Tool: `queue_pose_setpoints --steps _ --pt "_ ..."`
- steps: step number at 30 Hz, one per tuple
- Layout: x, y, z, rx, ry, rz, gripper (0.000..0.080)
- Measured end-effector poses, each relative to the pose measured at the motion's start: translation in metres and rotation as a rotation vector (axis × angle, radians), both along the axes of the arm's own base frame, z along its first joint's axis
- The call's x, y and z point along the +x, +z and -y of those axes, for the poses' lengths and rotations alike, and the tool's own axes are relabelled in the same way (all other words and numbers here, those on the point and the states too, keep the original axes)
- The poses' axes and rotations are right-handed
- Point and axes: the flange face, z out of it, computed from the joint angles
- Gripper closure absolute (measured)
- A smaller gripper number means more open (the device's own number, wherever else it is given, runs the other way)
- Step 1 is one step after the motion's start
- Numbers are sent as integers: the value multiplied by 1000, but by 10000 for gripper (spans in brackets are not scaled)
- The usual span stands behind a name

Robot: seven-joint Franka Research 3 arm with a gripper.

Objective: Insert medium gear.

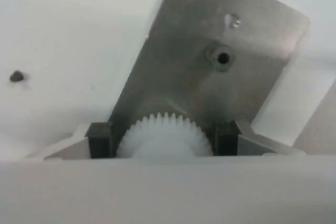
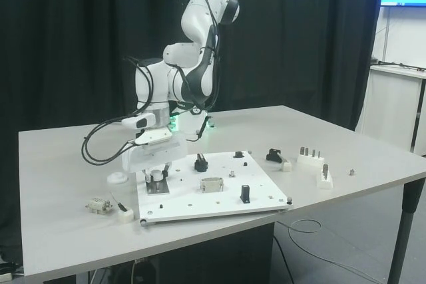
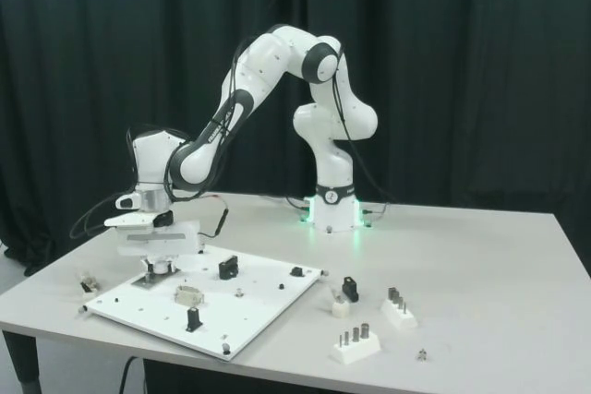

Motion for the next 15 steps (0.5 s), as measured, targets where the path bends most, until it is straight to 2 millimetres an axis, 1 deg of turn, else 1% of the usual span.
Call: queue_pose_setpoints --steps 15 --pt "2 0 -2 -16 234 -12 407"
